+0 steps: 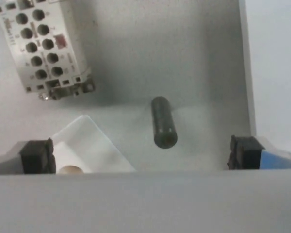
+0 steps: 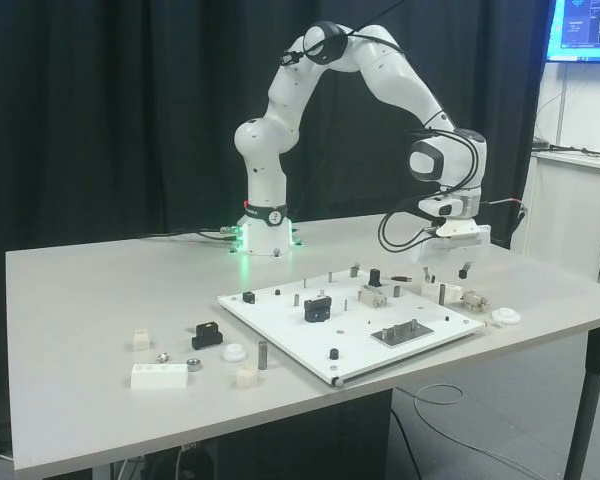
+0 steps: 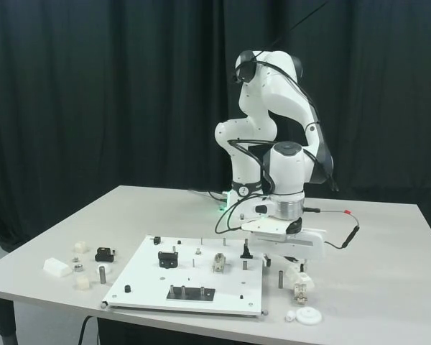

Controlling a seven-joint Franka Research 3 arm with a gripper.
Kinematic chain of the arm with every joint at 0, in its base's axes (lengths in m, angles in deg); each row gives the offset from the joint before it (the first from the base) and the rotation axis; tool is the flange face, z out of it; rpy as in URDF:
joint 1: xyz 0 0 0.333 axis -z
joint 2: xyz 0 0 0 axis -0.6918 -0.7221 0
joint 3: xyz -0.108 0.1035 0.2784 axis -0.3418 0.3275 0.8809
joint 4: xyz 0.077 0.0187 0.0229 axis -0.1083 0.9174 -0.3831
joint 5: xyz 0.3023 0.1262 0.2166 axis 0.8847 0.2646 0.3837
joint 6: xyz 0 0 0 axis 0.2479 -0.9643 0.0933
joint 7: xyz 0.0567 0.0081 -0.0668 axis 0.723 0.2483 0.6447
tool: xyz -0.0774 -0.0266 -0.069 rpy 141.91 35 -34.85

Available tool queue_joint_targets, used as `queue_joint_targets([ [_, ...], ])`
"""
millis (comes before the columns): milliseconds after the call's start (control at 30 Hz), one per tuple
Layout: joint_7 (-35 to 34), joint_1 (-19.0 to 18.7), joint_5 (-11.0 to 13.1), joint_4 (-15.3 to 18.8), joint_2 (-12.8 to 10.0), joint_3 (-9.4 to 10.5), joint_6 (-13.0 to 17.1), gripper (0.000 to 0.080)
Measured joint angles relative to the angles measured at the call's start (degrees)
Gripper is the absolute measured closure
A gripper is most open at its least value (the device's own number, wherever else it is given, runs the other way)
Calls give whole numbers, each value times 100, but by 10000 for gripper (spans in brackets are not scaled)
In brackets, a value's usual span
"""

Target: Remove square peg 3.

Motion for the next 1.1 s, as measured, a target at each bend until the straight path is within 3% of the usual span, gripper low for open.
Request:
queue_joint_targets([
  [600,0,28,-26,-66,-1,-26,-55,3],
  [1100,0,27,-64,-539,37,-61,-645,3],
])
